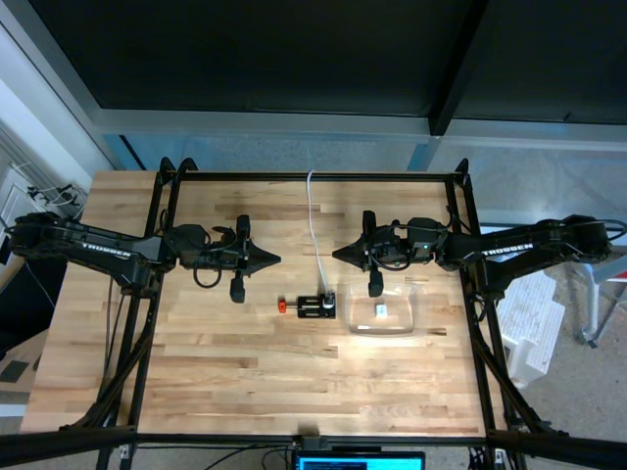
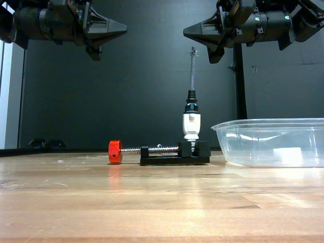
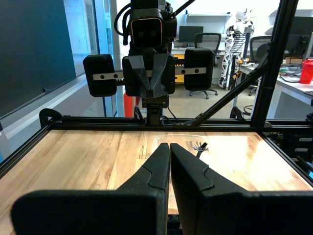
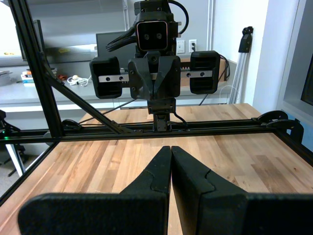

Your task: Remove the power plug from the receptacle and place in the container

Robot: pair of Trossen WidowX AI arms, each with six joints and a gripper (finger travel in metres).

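The power plug (image 2: pixel 191 99) is a small black piece seated upright in the white receptacle (image 2: pixel 191 124), its thin wire tail (image 2: pixel 193 68) rising straight up. A black vise (image 2: pixel 175 152) with a red-orange knob (image 2: pixel 115 152) holds the receptacle at the table's middle (image 1: pixel 315 305). The clear container (image 1: pixel 382 313) lies just right of the vise, holding only a white sticker. My left gripper (image 1: pixel 278 259) hovers shut, high and to the left of the vise. My right gripper (image 1: pixel 335 255) hovers shut, above and behind the plug. Both tips face each other, holding nothing.
A long white cable (image 1: pixel 314 220) runs from the table's far edge to the receptacle. A black frame (image 1: pixel 313 177) borders the wooden table. In the left wrist view the right arm (image 3: pixel 149 73) faces me; in the right wrist view the left arm (image 4: pixel 154 73) does.
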